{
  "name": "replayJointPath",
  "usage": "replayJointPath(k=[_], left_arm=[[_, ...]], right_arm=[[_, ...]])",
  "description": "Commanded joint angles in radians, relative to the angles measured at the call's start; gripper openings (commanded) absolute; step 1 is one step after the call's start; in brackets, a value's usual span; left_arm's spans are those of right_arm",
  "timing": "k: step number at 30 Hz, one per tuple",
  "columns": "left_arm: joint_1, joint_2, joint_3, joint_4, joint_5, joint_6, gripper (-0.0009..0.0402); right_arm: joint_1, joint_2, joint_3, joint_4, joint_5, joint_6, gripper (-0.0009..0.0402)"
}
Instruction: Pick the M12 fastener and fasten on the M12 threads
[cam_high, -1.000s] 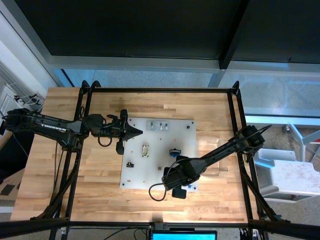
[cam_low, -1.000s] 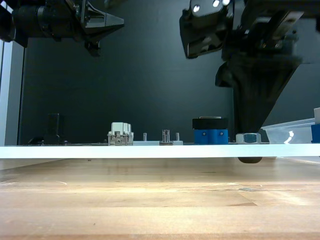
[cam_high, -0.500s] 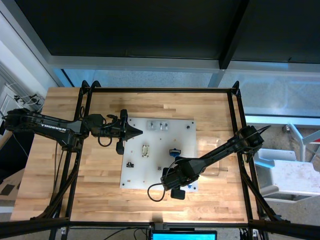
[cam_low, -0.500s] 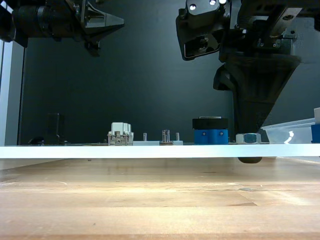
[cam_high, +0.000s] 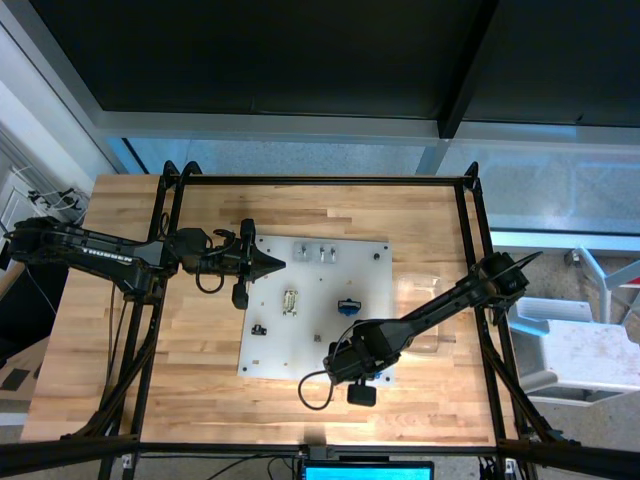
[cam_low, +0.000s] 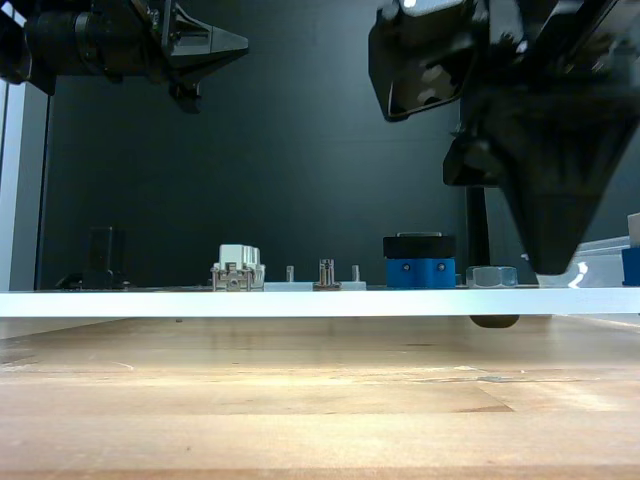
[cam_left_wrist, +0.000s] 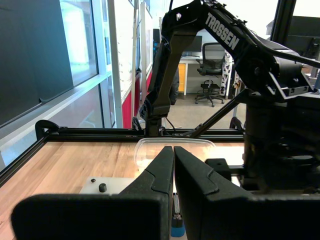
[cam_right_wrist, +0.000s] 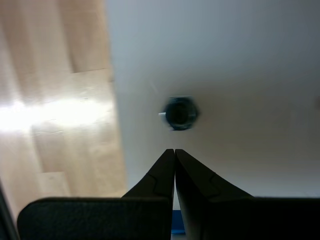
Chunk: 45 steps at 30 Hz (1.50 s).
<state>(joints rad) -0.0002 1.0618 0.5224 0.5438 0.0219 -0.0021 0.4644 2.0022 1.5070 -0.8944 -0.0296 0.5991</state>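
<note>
The right gripper (cam_right_wrist: 174, 150) has its fingers pressed together on nothing, tips just beside the M12 nut (cam_low: 490, 276) and clear of it. The nut sits on its black stud (cam_right_wrist: 180, 113) near the white board's (cam_high: 270, 340) near right edge. The left gripper (cam_left_wrist: 173, 148), fingers likewise closed and empty, hovers high over the board's left edge.

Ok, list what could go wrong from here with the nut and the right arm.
1. The nut sits on its stud, but how tightly cannot be told; it may be loose.
2. The right gripper, shut on nothing, hangs low beside the nut; a sideways sweep could knock it or scrape the white board.
3. The left gripper, shut, is parked high at the board's far left edge, so little risk there.
</note>
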Motion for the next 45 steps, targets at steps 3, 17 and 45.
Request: replayJointPath(k=[3,17,45], left_arm=[[0.000,0.000,0.000,0.000,0.000,0.000,0.0000],[0.000,0.000,0.000,0.000,0.000,0.000,0.0000],[0.000,0.000,0.000,0.000,0.000,0.000,0.0000]], right_arm=[[0.003,-0.025,0.001,-0.039,0.011,0.014,0.0000],[0.013,-0.176,0.001,-0.040,0.011,0.019,0.0000],[0.013,-0.226,0.001,-0.036,0.038,0.020,0.0000]])
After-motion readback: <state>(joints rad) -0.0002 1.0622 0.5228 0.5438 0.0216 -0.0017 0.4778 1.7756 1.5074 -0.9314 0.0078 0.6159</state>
